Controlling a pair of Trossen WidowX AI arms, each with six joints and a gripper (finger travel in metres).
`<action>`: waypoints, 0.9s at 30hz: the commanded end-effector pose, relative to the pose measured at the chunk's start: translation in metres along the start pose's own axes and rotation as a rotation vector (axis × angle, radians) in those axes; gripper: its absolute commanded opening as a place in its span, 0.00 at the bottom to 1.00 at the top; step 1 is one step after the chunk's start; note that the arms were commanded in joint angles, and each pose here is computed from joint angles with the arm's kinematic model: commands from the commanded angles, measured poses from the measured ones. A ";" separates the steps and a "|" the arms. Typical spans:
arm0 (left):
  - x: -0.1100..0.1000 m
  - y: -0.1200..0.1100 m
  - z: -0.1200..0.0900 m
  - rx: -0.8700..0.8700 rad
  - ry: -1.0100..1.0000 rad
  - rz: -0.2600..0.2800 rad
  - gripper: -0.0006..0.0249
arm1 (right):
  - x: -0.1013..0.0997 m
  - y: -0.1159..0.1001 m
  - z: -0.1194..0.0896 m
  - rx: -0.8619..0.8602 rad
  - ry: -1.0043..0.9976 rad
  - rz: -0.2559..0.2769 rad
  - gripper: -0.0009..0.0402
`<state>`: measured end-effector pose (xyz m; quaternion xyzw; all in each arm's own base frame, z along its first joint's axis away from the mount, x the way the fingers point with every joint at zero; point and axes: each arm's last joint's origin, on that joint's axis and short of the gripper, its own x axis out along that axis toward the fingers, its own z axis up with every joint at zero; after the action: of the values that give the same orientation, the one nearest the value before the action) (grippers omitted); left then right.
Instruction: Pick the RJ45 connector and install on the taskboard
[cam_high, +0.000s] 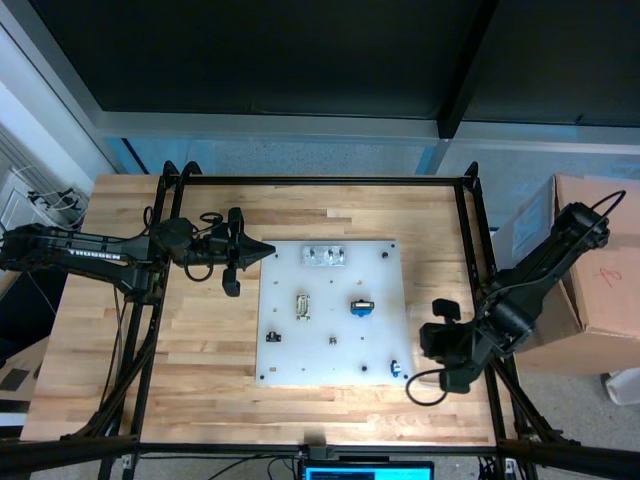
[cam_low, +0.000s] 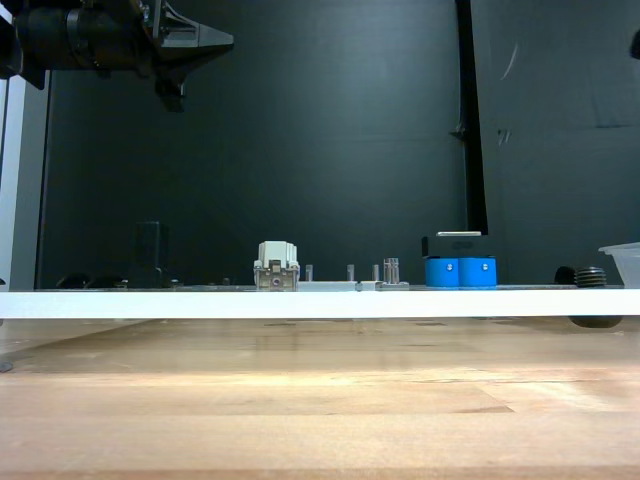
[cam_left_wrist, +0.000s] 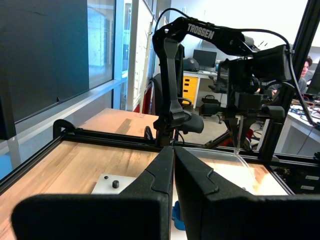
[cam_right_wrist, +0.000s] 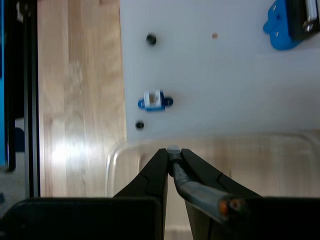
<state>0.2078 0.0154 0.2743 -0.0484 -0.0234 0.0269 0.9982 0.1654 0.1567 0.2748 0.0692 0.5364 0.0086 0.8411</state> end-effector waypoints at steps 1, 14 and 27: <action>0.000 0.000 0.000 0.000 0.000 0.000 0.02 | 0.006 0.001 0.009 0.012 0.004 -0.010 0.02; 0.000 0.000 0.000 0.000 -0.001 0.000 0.02 | 0.028 0.004 0.023 0.007 0.020 -0.036 0.02; 0.000 0.000 0.000 0.000 0.000 0.000 0.02 | 0.045 0.013 0.030 -0.001 -0.004 -0.022 0.02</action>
<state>0.2078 0.0154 0.2743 -0.0482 -0.0232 0.0269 0.9982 0.2111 0.1700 0.2498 0.0642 0.5362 0.0013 0.8417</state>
